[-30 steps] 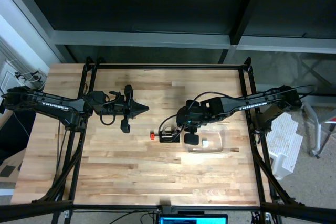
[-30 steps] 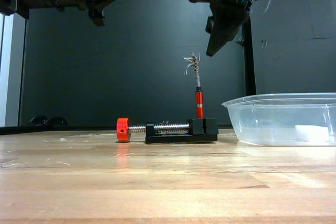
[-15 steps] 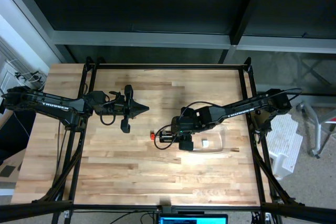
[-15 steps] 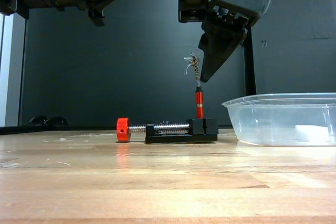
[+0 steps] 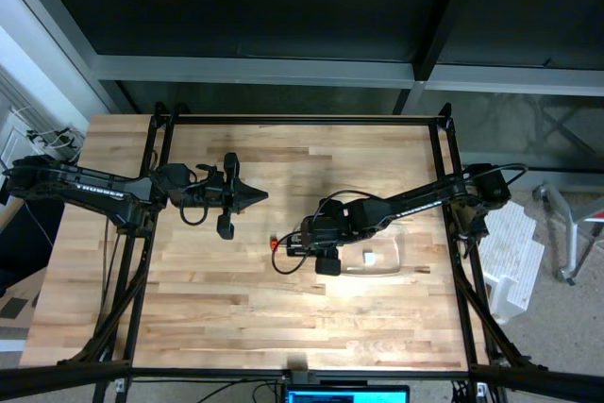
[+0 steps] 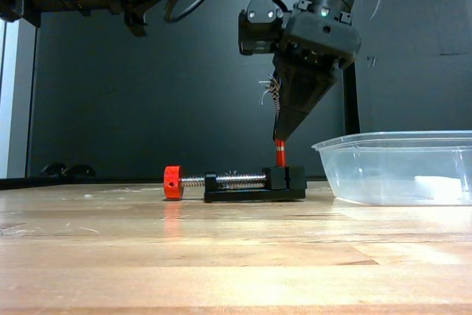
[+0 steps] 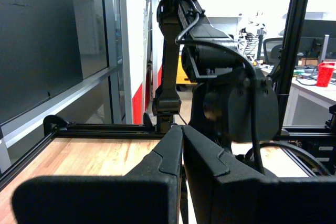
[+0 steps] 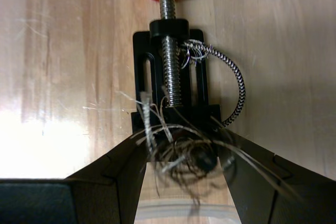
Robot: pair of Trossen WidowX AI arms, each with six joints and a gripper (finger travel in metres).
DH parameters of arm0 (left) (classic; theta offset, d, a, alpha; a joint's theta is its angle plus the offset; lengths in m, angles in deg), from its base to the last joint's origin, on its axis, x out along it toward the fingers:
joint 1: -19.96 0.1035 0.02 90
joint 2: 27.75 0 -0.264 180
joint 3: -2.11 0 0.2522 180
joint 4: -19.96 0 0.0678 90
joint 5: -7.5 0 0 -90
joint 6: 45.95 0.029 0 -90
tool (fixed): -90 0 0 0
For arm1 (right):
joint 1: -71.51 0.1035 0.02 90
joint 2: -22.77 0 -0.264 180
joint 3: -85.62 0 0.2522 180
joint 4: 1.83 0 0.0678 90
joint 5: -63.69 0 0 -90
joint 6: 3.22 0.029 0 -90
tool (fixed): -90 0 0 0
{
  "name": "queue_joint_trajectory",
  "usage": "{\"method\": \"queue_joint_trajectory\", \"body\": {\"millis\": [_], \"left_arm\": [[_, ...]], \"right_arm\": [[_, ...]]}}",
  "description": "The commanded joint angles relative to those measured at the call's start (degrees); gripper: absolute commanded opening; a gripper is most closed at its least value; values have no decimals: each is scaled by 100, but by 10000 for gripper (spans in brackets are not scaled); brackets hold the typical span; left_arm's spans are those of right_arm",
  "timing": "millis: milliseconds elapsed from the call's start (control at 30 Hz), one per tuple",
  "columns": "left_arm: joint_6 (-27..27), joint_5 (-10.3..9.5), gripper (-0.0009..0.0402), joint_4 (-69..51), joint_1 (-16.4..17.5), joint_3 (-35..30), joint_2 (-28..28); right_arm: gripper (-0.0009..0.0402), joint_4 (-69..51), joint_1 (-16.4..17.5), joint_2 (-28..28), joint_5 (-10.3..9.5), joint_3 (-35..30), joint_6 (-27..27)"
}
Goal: Remove the RCA connector from the receptacle and place in the container
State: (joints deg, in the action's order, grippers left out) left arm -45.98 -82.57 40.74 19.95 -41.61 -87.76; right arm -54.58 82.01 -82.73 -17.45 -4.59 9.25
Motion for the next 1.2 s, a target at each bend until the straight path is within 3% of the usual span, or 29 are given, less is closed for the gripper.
{"method": "queue_joint_trajectory", "body": {"millis": [33, 400, 1200], "left_arm": [[0, 2, 0, 0, 0, 0, 0], [2, 2, 0, 0, 2, 0, 0], [2, 2, 0, -2, 2, 0, 0]], "right_arm": [[181, 87, 4, -7, 11, 26, -9], [172, 90, -2, 0, 11, 26, -122], [13, 92, -7, 7, 13, 24, -251]]}}
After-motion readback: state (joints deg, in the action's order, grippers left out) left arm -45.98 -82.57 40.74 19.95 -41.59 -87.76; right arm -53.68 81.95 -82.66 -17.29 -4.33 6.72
